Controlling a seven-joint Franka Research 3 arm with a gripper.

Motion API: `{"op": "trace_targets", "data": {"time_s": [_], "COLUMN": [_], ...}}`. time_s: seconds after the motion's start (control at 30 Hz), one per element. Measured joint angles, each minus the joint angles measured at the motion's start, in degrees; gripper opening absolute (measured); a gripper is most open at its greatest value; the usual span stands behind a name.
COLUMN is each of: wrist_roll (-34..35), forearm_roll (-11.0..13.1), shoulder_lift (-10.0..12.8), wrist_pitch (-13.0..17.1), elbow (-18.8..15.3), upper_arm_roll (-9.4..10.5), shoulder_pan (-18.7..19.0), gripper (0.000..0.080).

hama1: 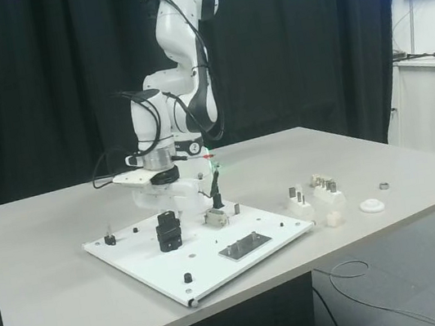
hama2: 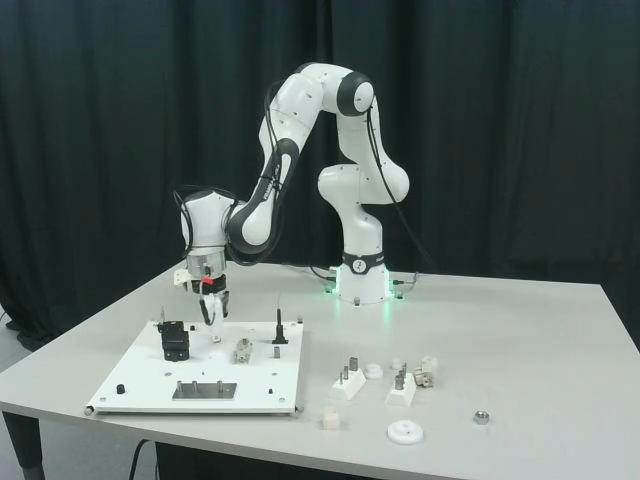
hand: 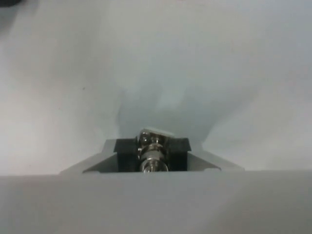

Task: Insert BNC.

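The claw (hama2: 211, 318) hangs just above the white board (hama2: 140, 385), its two fingers clenched on the BNC plug (hand: 154, 155), a ribbed metal cylinder that shows in the wrist view between black pads, with smooth white board surface spread beneath it. Just beside the claw stands a blocky black fixture (hama2: 176, 341), and a little beyond it on the other side a small pale metal socket block (hama2: 242, 350) and a thin black upright post (hama2: 278, 330). Nearer the board's front edge lies a flat grey metal plate (hama2: 203, 390) with short pins. Well apart from the claw, on the grey table (hama2: 530, 340), sit small white blocks (hama2: 402, 385) holding pegs, and a white toothed disc (hama2: 404, 432)
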Motion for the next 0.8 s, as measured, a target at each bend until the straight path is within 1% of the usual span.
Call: {"op": "trace_targets", "data": {"time_s": [0.23,0.47,0.8], "wrist_roll": [2.60,4.94,6.36], "forearm_roll": [-0.07,-0.14,-0.45], "shoulder_lift": [0.00,0.01,0.14], "wrist_pitch": [0.18,0.18,0.48], "elbow": [-0.07,-0.15,-0.22], "upper_arm_roll": [-0.07,-0.59,-0.86], "shoulder_pan": [0.09,0.65,1.11], "gripper": [0.0125,0.0125,0.0125]}}
